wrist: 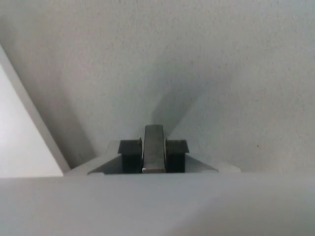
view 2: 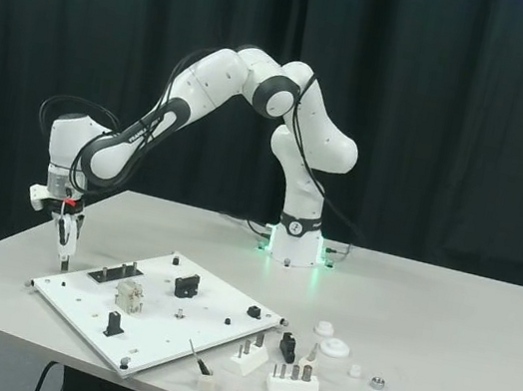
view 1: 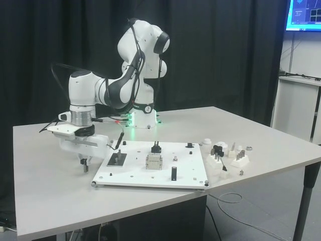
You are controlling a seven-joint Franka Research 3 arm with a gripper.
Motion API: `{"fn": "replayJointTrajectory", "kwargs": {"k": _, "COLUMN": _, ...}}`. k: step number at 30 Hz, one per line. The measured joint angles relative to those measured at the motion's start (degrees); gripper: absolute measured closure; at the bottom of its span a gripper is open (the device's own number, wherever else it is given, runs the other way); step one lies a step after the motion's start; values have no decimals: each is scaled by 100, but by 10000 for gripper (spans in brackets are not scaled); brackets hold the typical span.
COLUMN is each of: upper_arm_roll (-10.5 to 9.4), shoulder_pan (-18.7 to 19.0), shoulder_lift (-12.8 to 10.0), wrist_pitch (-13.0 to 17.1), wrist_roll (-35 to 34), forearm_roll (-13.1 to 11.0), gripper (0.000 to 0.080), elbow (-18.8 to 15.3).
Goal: Insert square peg 4.
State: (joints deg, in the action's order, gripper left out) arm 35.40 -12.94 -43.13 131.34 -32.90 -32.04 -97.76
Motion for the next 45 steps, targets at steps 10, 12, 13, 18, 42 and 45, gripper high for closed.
{"fn": "replayJointTrajectory", "kwargs": {"k": 10, "upper_arm_roll": 91, "shoulder_pan": -5, "shoulder_lift": 1, "wrist_pitch": -239, "wrist_roll": 0, "forearm_roll": 1, "gripper": 706, "elbow": 133}}
{"fn": "replayJointTrajectory", "kwargs": {"k": 12, "upper_arm_roll": 102, "shoulder_pan": -7, "shoulder_lift": 1, "wrist_pitch": -266, "wrist_roll": 0, "forearm_roll": 1, "gripper": 706, "elbow": 153}}
{"fn": "replayJointTrajectory", "kwargs": {"k": 13, "upper_arm_roll": 106, "shoulder_pan": -8, "shoulder_lift": 1, "wrist_pitch": -276, "wrist_roll": 0, "forearm_roll": 1, "gripper": 706, "elbow": 164}}
{"fn": "replayJointTrajectory", "kwargs": {"k": 18, "upper_arm_roll": 127, "shoulder_pan": -11, "shoulder_lift": 1, "wrist_pitch": -290, "wrist_roll": -2, "forearm_roll": 1, "gripper": 706, "elbow": 191}}
{"fn": "replayJointTrajectory", "kwargs": {"k": 42, "upper_arm_roll": 245, "shoulder_pan": -59, "shoulder_lift": 1, "wrist_pitch": -195, "wrist_roll": 58, "forearm_roll": 30, "gripper": 706, "elbow": 239}}
{"fn": "replayJointTrajectory", "kwargs": {"k": 45, "upper_arm_roll": 244, "shoulder_pan": -61, "shoulder_lift": 1, "wrist_pitch": -171, "wrist_roll": 272, "forearm_roll": 41, "gripper": 706, "elbow": 250}}
